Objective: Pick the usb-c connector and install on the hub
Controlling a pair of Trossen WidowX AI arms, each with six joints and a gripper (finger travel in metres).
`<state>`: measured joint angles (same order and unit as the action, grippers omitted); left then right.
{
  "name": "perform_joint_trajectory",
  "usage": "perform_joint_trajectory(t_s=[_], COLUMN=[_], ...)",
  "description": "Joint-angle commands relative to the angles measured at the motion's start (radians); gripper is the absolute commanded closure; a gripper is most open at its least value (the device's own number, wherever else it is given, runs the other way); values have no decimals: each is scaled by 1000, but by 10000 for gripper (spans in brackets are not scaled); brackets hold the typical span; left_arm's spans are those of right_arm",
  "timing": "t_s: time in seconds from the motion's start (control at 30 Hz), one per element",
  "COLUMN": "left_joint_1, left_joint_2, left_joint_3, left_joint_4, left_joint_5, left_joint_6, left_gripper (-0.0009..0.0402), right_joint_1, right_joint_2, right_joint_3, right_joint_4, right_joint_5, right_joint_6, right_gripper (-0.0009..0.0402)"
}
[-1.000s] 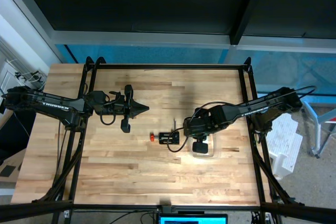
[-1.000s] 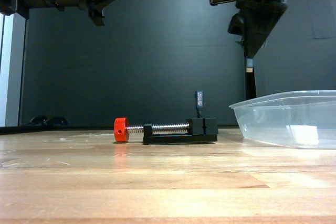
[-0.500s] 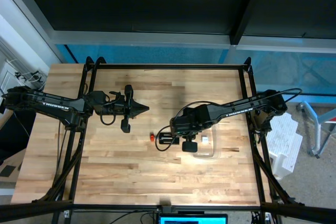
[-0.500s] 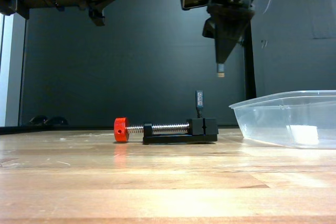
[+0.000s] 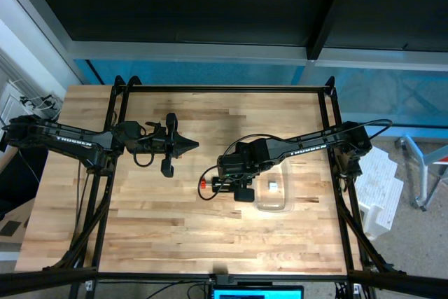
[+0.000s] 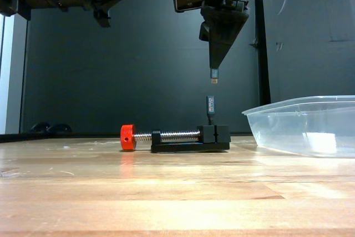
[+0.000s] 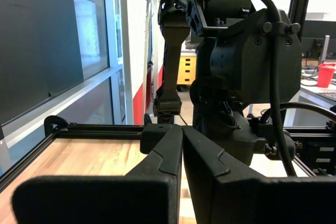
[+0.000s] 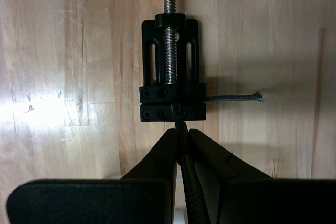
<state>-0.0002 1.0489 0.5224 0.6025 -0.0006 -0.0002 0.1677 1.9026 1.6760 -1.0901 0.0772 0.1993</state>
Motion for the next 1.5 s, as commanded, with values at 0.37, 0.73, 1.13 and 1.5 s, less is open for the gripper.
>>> perform_joint_trajectory(t_s=[0.37,0.73,1.13,1.5], left_joint_1=[0,0,0,0], left_joint_2=[0,0,0,0], left_joint_3=[0,0,0,0], left_joint_4=[0,0,0,0], left_joint_5=[0,0,0,0], left_joint_6=[0,0,0,0], left_gripper=[393,393,393,393], right_joint_1=[-14,-16,-17,-17], right_joint_2=[26,39,39,39], right_joint_3=[28,28,28,28], right_joint_4=[8,15,16,14], right_joint_5=[0,0,0,0], right_joint_6=[-10,-10,-10,-9], right_gripper=[393,393,393,393])
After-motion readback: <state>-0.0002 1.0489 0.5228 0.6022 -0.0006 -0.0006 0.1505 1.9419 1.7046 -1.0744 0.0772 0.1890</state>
